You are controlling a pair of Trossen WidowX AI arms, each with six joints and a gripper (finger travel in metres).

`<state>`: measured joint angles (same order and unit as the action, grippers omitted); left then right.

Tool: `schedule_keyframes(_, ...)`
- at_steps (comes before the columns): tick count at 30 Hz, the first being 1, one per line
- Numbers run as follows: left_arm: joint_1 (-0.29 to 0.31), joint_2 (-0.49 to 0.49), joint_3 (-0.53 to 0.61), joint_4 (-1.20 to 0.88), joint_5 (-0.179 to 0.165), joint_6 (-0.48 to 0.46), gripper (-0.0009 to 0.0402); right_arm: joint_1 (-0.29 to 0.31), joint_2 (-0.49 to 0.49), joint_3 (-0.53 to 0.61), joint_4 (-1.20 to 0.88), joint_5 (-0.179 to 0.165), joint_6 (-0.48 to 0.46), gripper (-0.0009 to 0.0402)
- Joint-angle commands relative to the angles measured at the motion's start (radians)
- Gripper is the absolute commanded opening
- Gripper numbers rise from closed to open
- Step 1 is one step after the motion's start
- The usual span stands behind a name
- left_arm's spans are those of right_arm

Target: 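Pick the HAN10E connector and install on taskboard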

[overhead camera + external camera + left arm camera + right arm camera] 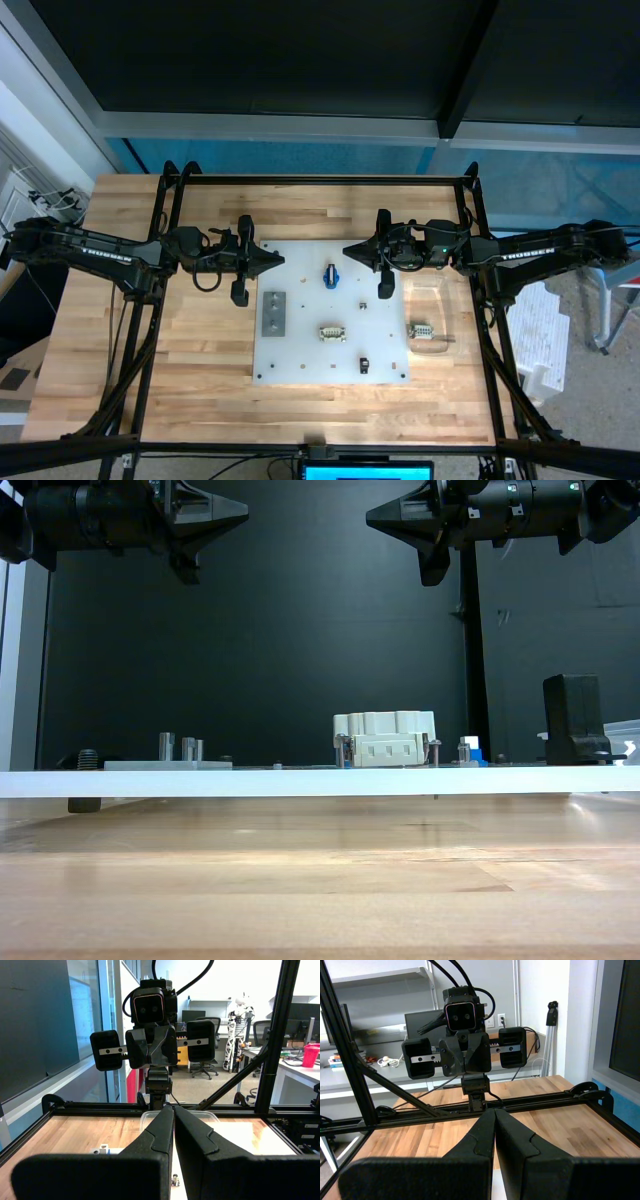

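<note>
The white taskboard (300,350) lies flat in the middle of the table. A small beige-grey HAN10E connector (421,331) rests in a clear tray (440,295) just right of the board. A similar beige block (333,333) (385,742) stands on the board itself. My left gripper (278,258) (245,515) (173,1108) hovers high over the board's far left corner, fingers shut on nothing. Facing it from the right, my right gripper (348,250) (370,518) (495,1110) hangs at the same height, also shut and holding nothing. Both are well above and away from the connector.
On the board sit a grey metal plate (273,313) with two holes, a small blue upright part (330,276) and tiny black fittings (365,364). A black frame (320,181) rims the wooden table. White paper (540,330) lies beyond the right edge.
</note>
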<state>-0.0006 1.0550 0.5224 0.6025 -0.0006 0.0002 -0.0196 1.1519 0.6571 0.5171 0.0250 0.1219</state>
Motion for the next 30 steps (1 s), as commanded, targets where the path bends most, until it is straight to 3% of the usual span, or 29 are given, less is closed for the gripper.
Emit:
schedule_keyframes(1,0.0,0.0,0.0,0.0,0.0,0.0,0.0001,0.001,0.0,0.0,0.0,0.001,0.001,0.0)
schedule_keyframes(12,0.0,0.0,0.0,0.0,0.0,0.0,0.0001,0.001,0.0,0.004,-0.021,0.001,0.019,0.0)
schedule_keyframes(20,0.001,0.0,0.0,0.0,0.0,0.0,0.0001,0.023,0.002,0.143,-0.465,0.001,0.026,0.0)
schedule_keyframes(30,0.0,0.0,0.0,0.0,0.0,0.0,0.0001,0.084,0.002,0.291,-0.863,0.002,0.06,0.0)
